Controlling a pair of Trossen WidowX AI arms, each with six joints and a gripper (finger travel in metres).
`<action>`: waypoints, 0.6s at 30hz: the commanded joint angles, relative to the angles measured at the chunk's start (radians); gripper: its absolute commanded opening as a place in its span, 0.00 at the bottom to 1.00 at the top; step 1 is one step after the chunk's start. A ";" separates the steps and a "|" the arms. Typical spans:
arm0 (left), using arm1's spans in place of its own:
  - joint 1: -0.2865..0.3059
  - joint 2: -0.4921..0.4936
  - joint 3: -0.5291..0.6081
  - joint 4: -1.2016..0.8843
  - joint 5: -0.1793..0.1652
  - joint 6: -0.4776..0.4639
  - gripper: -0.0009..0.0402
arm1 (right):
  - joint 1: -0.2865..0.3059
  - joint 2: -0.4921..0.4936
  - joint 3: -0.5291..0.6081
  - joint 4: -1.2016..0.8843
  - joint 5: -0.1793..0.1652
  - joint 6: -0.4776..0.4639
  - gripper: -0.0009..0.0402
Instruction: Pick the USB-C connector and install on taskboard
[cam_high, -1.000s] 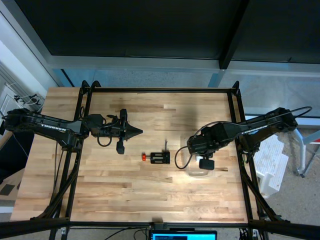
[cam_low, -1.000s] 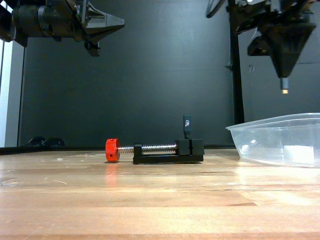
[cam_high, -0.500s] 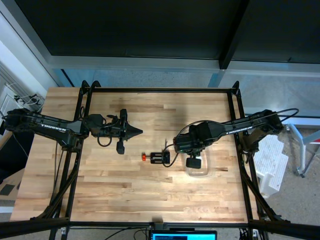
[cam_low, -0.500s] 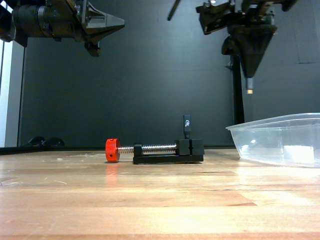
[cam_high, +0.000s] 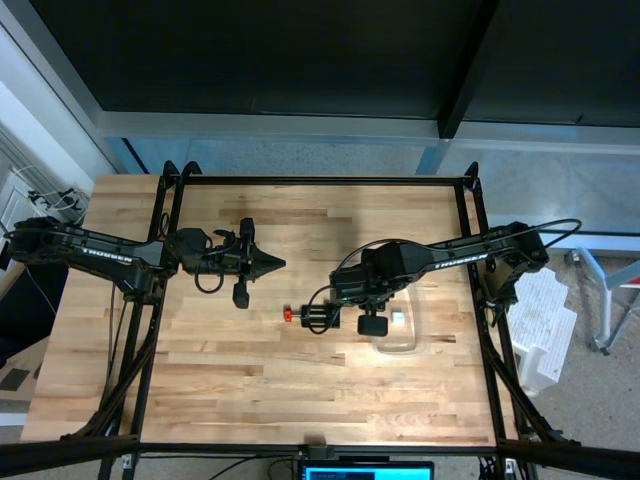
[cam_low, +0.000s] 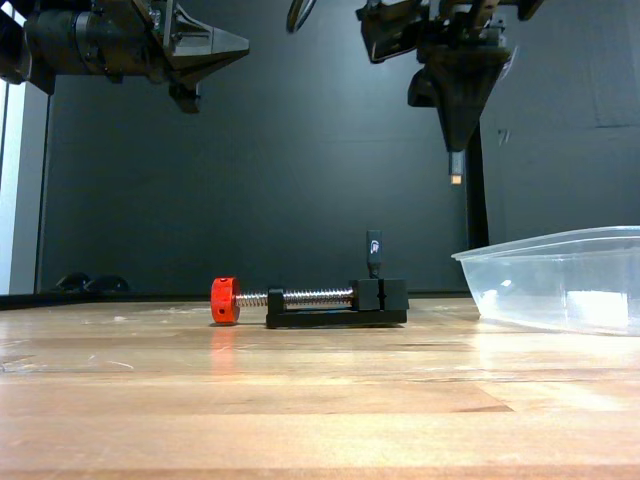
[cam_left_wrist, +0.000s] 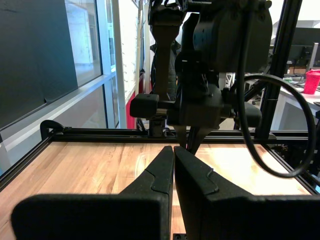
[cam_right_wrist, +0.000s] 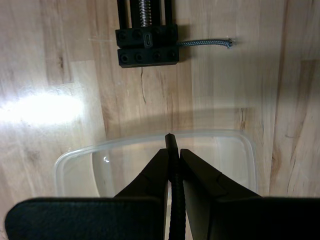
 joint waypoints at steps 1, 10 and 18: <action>0.000 0.000 0.000 0.000 0.000 0.000 0.02 | 0.000 0.035 0.034 0.004 0.000 0.002 0.02; 0.000 0.000 0.000 0.000 0.000 0.000 0.02 | 0.000 0.148 0.185 -0.022 0.000 0.001 0.02; 0.000 0.000 0.000 0.000 0.000 0.000 0.02 | -0.002 0.225 0.297 -0.075 0.000 0.001 0.02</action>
